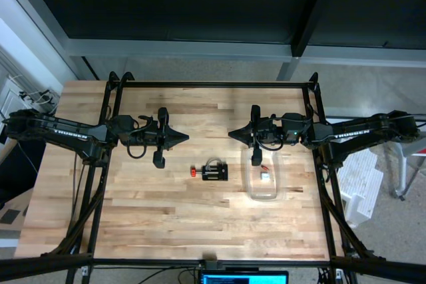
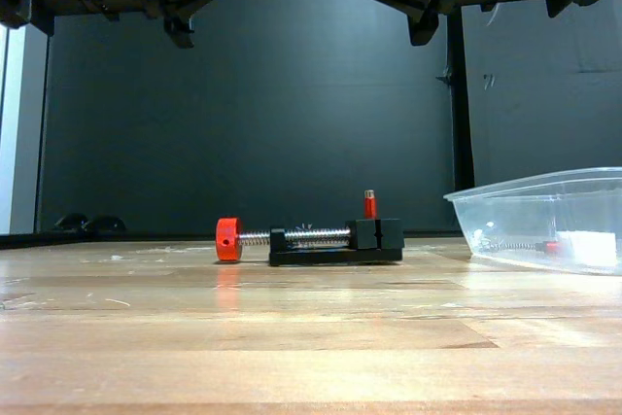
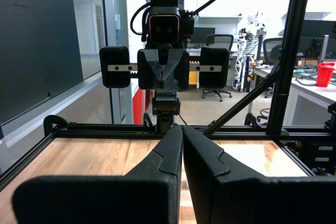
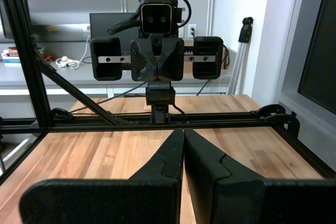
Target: Remove the RCA connector from the receptacle and place in the container
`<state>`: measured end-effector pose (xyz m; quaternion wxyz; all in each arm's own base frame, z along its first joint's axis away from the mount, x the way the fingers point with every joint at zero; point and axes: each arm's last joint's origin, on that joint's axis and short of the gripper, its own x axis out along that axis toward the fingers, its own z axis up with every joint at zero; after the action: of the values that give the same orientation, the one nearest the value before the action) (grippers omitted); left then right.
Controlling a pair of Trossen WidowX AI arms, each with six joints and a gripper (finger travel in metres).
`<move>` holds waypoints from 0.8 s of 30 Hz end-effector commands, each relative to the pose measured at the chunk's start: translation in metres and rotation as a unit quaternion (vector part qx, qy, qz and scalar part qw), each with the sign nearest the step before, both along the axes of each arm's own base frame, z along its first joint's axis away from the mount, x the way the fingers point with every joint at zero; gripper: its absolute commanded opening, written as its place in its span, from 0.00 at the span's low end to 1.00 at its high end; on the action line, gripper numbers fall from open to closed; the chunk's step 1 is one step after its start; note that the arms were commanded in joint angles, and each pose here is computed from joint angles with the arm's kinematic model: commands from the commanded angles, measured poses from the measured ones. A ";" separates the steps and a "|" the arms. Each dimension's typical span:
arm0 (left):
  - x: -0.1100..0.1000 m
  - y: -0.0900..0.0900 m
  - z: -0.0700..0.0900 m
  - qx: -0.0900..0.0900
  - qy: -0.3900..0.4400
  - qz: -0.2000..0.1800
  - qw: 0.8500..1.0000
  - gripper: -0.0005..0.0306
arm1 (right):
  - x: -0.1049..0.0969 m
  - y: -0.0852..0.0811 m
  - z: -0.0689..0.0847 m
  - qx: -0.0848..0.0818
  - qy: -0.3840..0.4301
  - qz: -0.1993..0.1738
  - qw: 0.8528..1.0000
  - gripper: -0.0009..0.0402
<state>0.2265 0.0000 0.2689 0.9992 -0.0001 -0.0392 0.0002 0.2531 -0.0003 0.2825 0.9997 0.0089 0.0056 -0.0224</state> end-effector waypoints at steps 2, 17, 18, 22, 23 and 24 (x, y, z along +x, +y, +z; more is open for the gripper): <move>0.000 0.000 0.000 0.000 0.000 0.000 1.000 0.02 | 0.001 0.001 0.008 0.000 -0.010 0.012 1.000 0.02; 0.000 0.000 0.000 0.000 0.000 0.000 1.000 0.02 | 0.002 0.001 0.008 0.009 -0.010 0.011 1.000 0.02; 0.000 0.000 0.000 0.000 0.000 0.000 1.000 0.02 | 0.002 0.001 0.008 0.009 -0.010 0.011 1.000 0.02; 0.000 0.000 0.000 0.000 0.000 0.000 1.000 0.02 | 0.002 0.001 0.008 -0.003 -0.009 0.011 1.000 0.02; 0.000 0.000 0.000 0.000 0.000 0.000 1.000 0.02 | 0.002 0.001 0.008 -0.004 -0.009 0.011 1.000 0.02; 0.000 0.000 0.000 0.000 0.000 0.000 1.000 0.02 | 0.002 0.000 0.008 -0.003 -0.009 0.007 1.000 0.02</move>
<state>0.2265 0.0000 0.2690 0.9992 -0.0003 -0.0394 0.0004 0.2545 0.0003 0.2903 0.9999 0.0061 -0.0032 -0.0112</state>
